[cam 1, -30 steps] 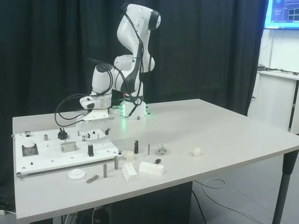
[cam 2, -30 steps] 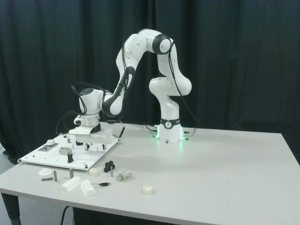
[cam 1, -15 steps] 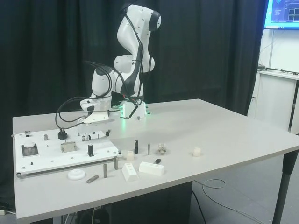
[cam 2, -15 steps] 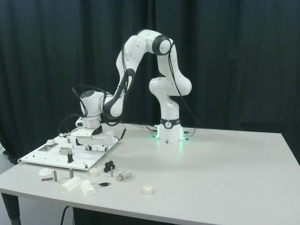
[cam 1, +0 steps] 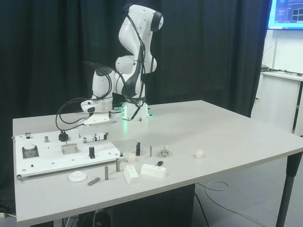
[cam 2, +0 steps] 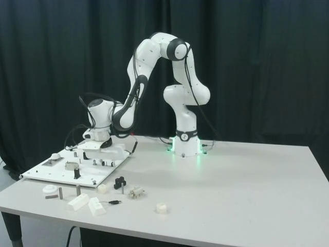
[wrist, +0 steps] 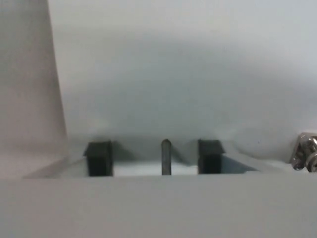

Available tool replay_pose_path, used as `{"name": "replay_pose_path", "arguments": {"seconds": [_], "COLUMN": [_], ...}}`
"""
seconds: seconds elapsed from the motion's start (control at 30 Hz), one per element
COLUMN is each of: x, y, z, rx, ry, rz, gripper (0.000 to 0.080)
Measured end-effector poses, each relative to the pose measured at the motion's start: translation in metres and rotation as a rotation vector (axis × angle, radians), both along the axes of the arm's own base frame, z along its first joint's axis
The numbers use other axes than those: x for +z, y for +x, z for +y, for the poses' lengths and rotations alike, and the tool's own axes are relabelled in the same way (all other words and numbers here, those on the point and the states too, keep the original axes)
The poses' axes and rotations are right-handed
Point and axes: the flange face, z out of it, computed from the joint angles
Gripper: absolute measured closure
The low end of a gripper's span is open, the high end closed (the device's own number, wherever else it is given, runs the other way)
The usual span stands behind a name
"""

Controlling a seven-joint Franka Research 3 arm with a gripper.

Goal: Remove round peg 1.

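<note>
From the wrist view I see round peg 1 (wrist: 166,157) standing upright as a thin grey pin midway between the two black fingertips (wrist: 99,158), which stand apart on either side of it without touching, so the gripper (wrist: 155,158) is spread wide around the peg and not clamped. In the room views the gripper (cam 1: 95,124) hangs above the far right part of the white board (cam 1: 52,161), and I cannot make out the peg there. The board lies on the grey table (cam 1: 222,132) at about nine o'clock from the arm's green-lit base (cam 1: 135,112).
</note>
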Motion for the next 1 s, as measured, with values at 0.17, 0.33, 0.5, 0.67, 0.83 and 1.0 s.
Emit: {"name": "replay_pose_path", "arguments": {"seconds": [0.17, 0.33, 0.5, 0.67, 0.83, 1.0], "x": [0.0004, 0.0012, 0.0012, 0.0012, 0.0012, 0.0013], "y": [-0.0008, -0.002, -0.0027, -0.0027, -0.0027, -0.0027], "z": [-0.0012, -0.0036, -0.0047, -0.0047, -0.0047, -0.0047], "rx": [-0.012, -0.016, -0.019, -0.019, -0.019, -0.019], "ry": [0.001, -0.005, -0.006, -0.006, -0.006, -0.006], "rz": [-0.006, -0.009, -0.009, -0.009, -0.009, -0.01], "gripper": [0.0426, 0.0628, 0.0628, 0.0769, 0.0769, 0.0769]}}
